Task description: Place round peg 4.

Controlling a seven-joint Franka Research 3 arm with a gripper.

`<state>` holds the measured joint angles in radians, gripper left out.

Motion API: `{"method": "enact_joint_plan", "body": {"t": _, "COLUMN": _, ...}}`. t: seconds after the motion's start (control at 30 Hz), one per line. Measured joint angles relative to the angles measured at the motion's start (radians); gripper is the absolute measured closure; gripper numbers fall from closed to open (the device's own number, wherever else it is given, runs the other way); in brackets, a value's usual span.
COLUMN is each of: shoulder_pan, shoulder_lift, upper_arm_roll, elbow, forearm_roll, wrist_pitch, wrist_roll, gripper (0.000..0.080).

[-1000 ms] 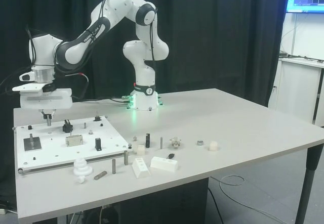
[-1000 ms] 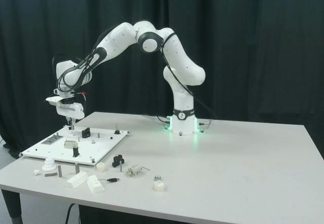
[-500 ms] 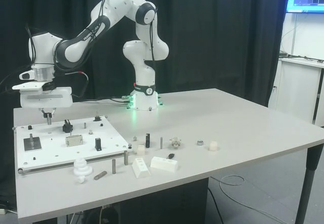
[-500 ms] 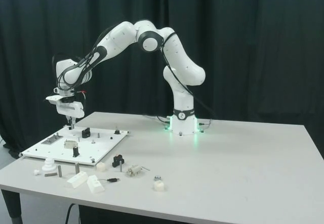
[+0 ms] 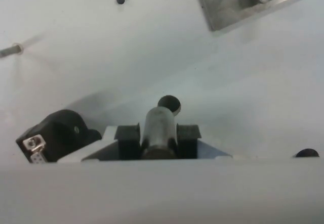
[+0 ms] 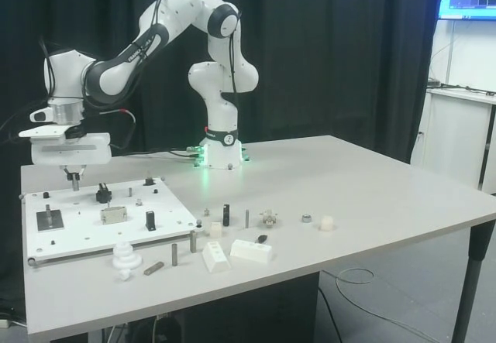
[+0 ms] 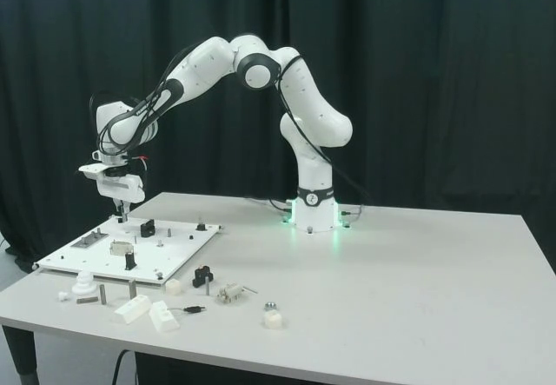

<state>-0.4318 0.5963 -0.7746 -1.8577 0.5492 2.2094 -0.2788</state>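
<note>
My gripper (image 5: 159, 142) is shut on a grey round peg (image 5: 159, 130), held upright between the black finger pads (image 5: 126, 140). The peg's lower end hangs just above a dark round hole (image 5: 169, 102) in the white assembly board (image 5: 111, 57). In the first room view the gripper (image 6: 74, 179) hovers over the board's (image 6: 167, 223) far left part, with the peg (image 6: 74, 185) pointing down. The second room view shows the gripper (image 7: 121, 213) over the board's (image 7: 178, 255) far corner.
A black connector block (image 5: 55, 133) stands close beside the peg, and a grey metal block with a post (image 5: 253, 1) lies further off. Loose pegs (image 6: 192, 242), white blocks (image 6: 249, 251) and small parts (image 6: 268, 218) are scattered on the grey table (image 6: 372, 188) in front of the board.
The gripper has risen slightly above the board with the peg still in it, then held nearly still.
</note>
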Motion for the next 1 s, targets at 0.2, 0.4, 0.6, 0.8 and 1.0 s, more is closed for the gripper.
{"method": "enact_joint_plan", "body": {"t": 0.2, "shoulder_pan": 0.000, "shoulder_lift": 0.000, "upper_arm_roll": 0.000, "elbow": 0.000, "forearm_roll": 0.000, "wrist_pitch": 0.000, "wrist_roll": 0.001, "gripper": 0.0652}}
{"method": "enact_joint_plan", "body": {"t": 0.4, "shoulder_pan": 0.001, "shoulder_lift": -0.001, "upper_arm_roll": 0.000, "elbow": 0.000, "forearm_roll": 0.000, "wrist_pitch": 0.000, "wrist_roll": 0.004, "gripper": 0.0652}}
{"method": "enact_joint_plan", "body": {"t": 0.6, "shoulder_pan": 0.006, "shoulder_lift": -0.006, "upper_arm_roll": 0.000, "elbow": 0.002, "forearm_roll": 0.000, "wrist_pitch": 0.000, "wrist_roll": 0.018, "gripper": 0.0652}}
{"method": "enact_joint_plan", "body": {"t": 0.8, "shoulder_pan": 0.019, "shoulder_lift": -0.017, "upper_arm_roll": 0.000, "elbow": 0.009, "forearm_roll": 0.001, "wrist_pitch": 0.000, "wrist_roll": 0.026, "gripper": 0.0652}}
{"method": "enact_joint_plan", "body": {"t": 1.0, "shoulder_pan": 0.039, "shoulder_lift": -0.027, "upper_arm_roll": 0.005, "elbow": 0.031, "forearm_roll": 0.009, "wrist_pitch": 0.000, "wrist_roll": 0.034, "gripper": 0.0652}}
